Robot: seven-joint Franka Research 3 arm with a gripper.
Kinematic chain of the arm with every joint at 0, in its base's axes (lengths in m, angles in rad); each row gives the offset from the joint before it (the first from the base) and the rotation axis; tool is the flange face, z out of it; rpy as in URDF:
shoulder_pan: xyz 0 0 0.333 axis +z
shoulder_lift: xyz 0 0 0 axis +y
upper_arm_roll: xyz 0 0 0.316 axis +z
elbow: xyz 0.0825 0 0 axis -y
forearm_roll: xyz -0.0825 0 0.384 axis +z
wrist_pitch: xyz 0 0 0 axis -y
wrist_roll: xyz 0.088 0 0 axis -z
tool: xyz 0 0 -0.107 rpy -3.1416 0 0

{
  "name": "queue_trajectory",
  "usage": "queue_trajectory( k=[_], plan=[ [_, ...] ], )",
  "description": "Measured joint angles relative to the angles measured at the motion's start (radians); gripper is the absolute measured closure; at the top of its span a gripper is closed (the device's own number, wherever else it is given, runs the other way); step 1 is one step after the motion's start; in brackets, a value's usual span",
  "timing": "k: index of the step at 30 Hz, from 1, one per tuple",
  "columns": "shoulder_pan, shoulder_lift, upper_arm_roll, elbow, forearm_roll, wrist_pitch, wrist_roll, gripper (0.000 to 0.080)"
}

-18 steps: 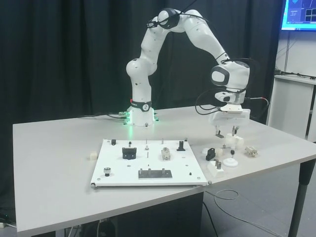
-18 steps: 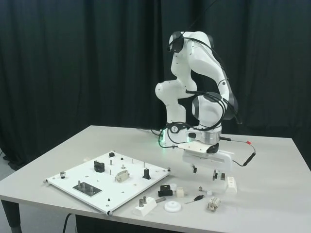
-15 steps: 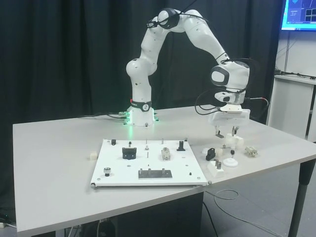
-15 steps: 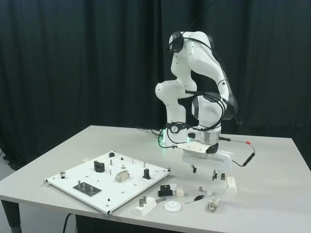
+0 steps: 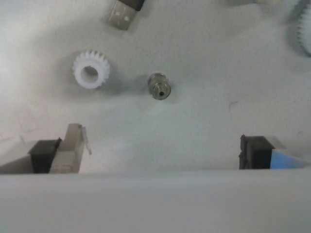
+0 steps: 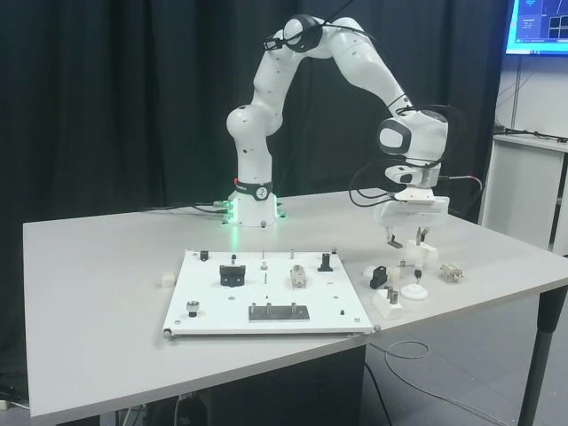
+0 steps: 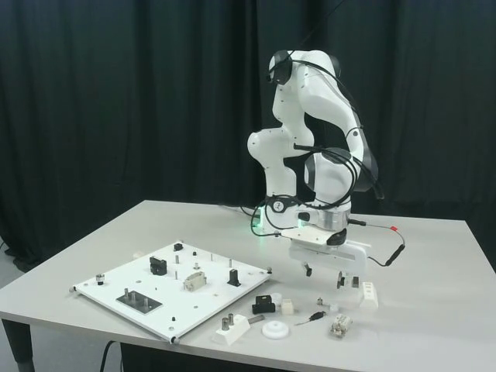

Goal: Place Ethernet.

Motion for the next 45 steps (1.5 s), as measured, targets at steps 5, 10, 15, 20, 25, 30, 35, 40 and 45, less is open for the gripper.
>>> queue_trajectory(
  k=[5,10,15,20,25,30,35,40,45],
  plan=[
    [-0.001,0.000,0.000,0.002,0.000,0.000,0.000,0.0003],
    [-0.001,0.000,0.000,0.004,0.000,0.000,0.000,0.0003],
    [-0.001,0.000,0.000,0.005,0.000,-0.001,0.000,0.0003],
    [-0.001,0.000,0.000,0.006,0.000,-0.002,0.000,0.0003],
    [-0.001,0.000,0.001,0.009,0.000,-0.006,0.000,0.0003],
    [0.000,0.000,0.008,0.009,0.000,-0.011,0.000,0.0003],
    [0.000,0.001,0.023,0.009,0.001,-0.016,0.008,0.0003],
    [0.001,0.004,0.043,0.009,0.001,-0.019,0.027,0.0003],
    [0.005,0.013,0.058,0.010,0.001,-0.019,0.045,0.0003]
  ],
)
